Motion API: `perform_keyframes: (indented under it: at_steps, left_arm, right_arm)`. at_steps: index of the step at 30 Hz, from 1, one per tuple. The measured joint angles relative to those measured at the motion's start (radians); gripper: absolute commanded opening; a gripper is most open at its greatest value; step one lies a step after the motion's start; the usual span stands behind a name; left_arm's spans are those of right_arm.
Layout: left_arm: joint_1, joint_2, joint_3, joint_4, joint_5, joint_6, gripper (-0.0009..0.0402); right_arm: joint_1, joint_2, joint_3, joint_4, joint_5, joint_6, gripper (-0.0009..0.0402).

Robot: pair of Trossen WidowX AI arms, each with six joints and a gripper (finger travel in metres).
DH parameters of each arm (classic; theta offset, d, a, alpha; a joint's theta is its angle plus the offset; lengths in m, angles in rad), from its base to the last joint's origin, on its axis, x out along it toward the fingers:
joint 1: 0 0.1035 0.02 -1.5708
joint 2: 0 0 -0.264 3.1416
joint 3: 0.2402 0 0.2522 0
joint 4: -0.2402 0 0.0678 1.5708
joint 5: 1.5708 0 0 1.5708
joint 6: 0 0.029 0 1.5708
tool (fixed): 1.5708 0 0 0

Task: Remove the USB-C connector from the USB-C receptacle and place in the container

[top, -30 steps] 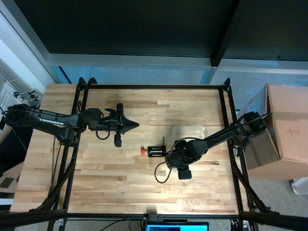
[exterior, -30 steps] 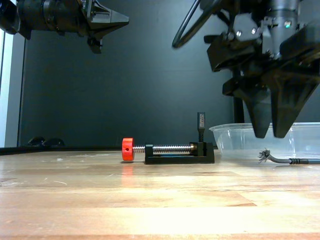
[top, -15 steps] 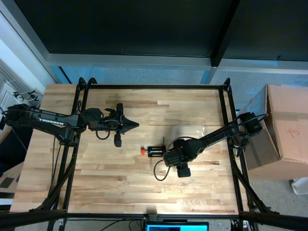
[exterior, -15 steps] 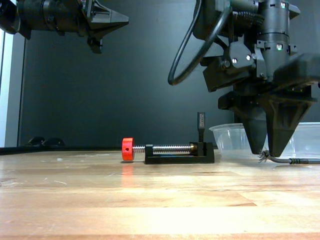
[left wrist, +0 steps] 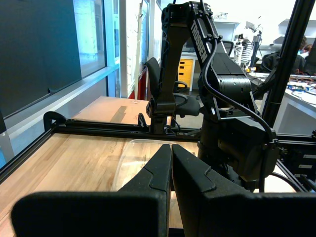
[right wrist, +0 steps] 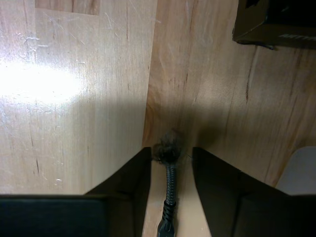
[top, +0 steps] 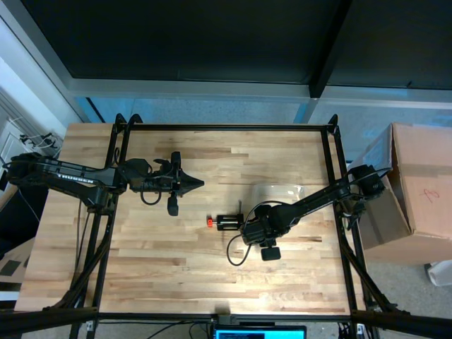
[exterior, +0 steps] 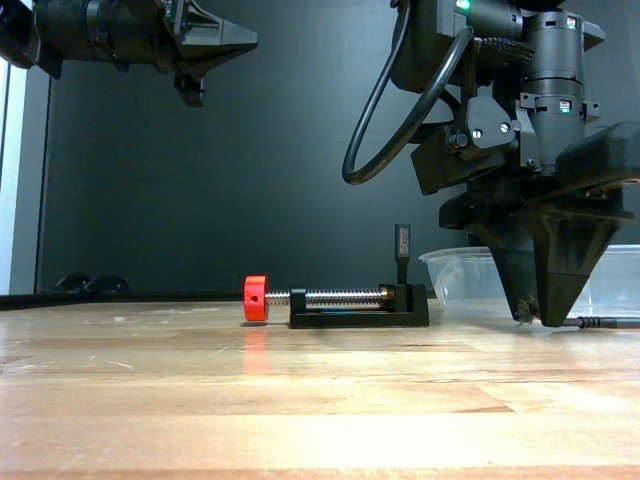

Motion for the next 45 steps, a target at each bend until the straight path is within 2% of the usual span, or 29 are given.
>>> perform_keyframes:
  at_steps: [6, 13, 27, 37, 45]
  left_arm:
    - [0.0, 0.0, 0.0, 0.0, 0.0, 0.0, 0.0]
    - [0.0, 0.0, 0.0, 0.0, 0.0, 0.0, 0.0]
    - [0.0, 0.0, 0.0, 0.0, 0.0, 0.0, 0.0]
    - [0.0, 0.0, 0.0, 0.0, 0.0, 0.0, 0.0]
    - [0.0, 0.0, 0.0, 0.0, 0.0, 0.0, 0.0]
  right_arm:
    - [0.0, 0.0, 0.0, -0.002, 0.0, 0.0, -0.0002]
    - [0.0, -0.016, 0.0, -0.016, 0.0, 0.008, 0.0007]
    - [-0.014, -0.159, 0.057, -0.215, 0.0, -0.001, 0.0]
    - [-0.147, -0.286, 0.057, -0.259, 0.0, -0.124, 0.0]
    - [-0.291, -0.296, 0.037, -0.262, 0.0, -0.275, 0.0]
